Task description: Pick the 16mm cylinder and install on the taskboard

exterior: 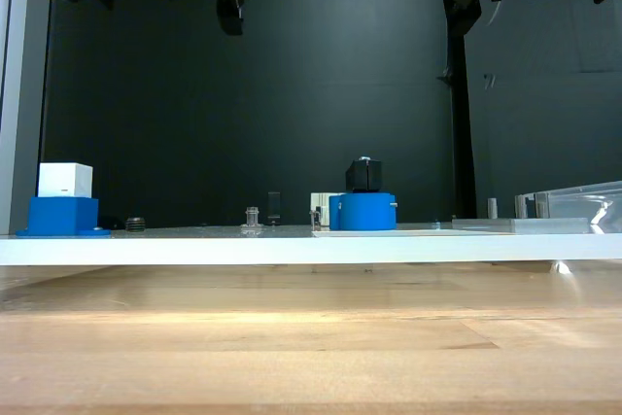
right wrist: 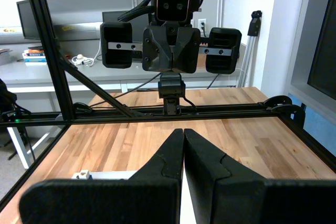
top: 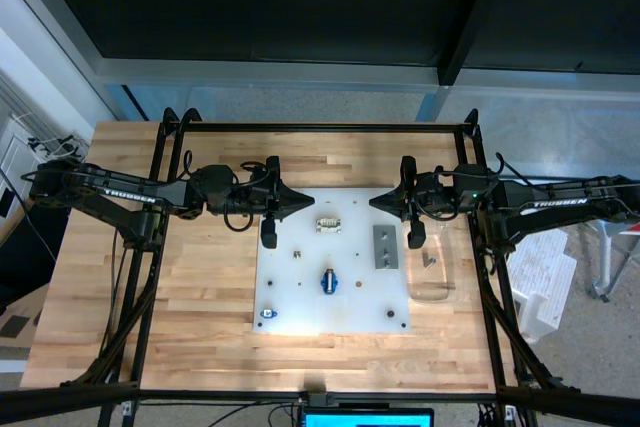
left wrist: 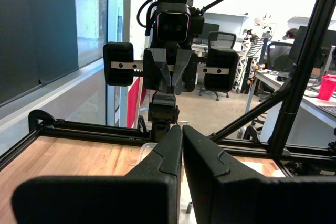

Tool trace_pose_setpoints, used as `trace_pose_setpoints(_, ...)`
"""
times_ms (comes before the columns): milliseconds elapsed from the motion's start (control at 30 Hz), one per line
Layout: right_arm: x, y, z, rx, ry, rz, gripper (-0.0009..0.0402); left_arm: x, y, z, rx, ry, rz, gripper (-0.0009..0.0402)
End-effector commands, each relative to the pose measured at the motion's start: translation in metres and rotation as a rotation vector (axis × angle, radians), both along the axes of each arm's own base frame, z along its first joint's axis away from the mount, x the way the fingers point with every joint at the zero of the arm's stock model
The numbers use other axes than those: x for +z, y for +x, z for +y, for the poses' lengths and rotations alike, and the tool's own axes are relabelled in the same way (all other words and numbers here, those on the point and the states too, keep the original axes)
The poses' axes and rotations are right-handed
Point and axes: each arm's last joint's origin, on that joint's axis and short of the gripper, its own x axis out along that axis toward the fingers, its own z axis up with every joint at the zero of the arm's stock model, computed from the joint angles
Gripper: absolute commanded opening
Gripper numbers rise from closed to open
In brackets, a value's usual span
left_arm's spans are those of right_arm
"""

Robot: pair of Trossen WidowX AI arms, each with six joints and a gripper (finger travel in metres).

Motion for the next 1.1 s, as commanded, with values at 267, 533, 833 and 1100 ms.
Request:
trace_pose_setpoints(267, 0.0, 0.0, 0.0, 0.0, 0.001, 0.0, 0.0, 0.0001, 0.0001, 0.0001, 0.0, 0.0, 0.0, 0.0)
trace_pose_setpoints(533, 0.0, 0.0, 0.0001, 0.0, 0.049, 0.001, 0.0, 0.0001, 0.0001, 0.0001, 0.0, 0.0, 0.0, 0.0)
trace_pose_setpoints(833, 0.0, 0.0, 0.0, -0.001, 0.045, 0.001, 0.0, 0.0001, 0.0001, 0.0001, 0.0, 0.0, 0.0, 0.0)
trace_pose_setpoints(1100, 0.0016, 0.0, 0.0, -0.002, 0.048, 0.006, 0.0, 0.0001, 0.0001, 0.0001, 0.0, 0.0, -0.001, 0.0)
